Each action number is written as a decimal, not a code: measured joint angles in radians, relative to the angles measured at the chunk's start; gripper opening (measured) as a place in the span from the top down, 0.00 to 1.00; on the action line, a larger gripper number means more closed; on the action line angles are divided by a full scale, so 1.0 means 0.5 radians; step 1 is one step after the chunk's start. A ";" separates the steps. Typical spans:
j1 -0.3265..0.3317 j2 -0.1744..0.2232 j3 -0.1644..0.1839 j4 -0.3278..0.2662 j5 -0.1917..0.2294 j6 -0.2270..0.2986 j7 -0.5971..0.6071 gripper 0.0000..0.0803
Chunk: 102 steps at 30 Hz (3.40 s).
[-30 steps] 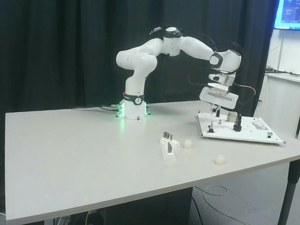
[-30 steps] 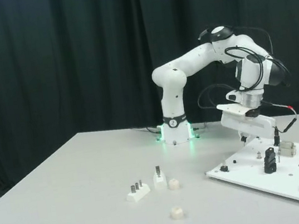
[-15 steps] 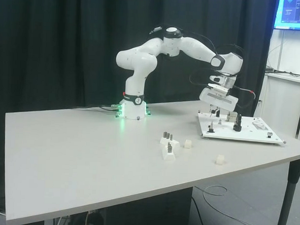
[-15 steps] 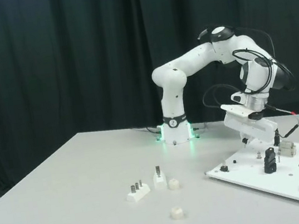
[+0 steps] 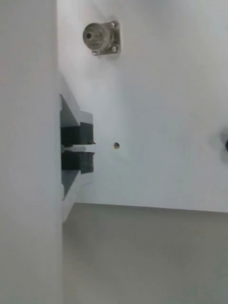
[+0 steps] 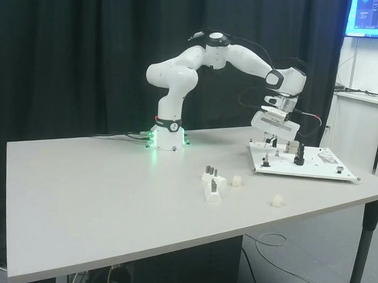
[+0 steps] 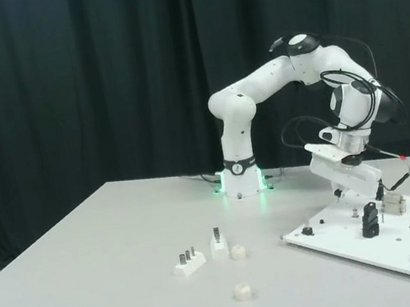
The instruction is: Insert round peg 1.
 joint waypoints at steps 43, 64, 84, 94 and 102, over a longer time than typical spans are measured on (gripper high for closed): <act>-0.036 -0.677 0.357 -0.253 -0.304 0.802 0.376 0.97; -0.150 -1.678 0.440 -0.332 -1.437 0.981 1.076 0.97; -0.159 -1.731 0.463 -0.351 -1.485 0.981 1.161 0.97; -0.171 -1.730 0.492 -0.408 -1.481 1.095 1.193 0.97; -0.172 -1.730 0.505 -0.489 -1.450 1.259 1.197 0.97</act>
